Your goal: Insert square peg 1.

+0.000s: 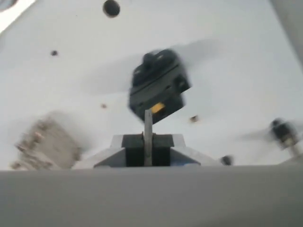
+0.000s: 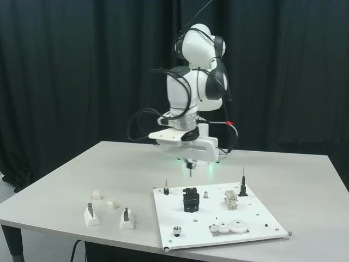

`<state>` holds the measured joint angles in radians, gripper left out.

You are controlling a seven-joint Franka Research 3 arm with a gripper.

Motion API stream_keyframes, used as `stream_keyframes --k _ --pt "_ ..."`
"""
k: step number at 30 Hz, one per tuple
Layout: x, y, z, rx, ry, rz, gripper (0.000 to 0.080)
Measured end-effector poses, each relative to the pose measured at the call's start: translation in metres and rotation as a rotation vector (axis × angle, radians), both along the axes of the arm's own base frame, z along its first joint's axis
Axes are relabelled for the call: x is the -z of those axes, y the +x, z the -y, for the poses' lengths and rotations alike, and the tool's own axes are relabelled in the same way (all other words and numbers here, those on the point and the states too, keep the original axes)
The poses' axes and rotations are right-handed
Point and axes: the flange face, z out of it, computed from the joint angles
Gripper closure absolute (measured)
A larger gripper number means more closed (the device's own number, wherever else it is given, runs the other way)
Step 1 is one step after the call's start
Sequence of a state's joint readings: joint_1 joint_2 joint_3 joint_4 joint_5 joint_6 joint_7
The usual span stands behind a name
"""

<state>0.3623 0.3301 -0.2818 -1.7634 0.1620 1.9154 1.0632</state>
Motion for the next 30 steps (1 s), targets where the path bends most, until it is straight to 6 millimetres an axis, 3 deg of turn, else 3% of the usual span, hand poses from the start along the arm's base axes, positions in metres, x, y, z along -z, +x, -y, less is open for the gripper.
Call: stream_keyframes --k 12,21,30 --pt "0.022 -0.018 -0.045 0.348 -0.089 0.009 0.0771" --pt "0.04 -0.036 -0.06 0.578 -0.175 0.057 0.0771" --pt "0.045 -0.062 -0.072 0.727 -0.173 0.118 0.0771"
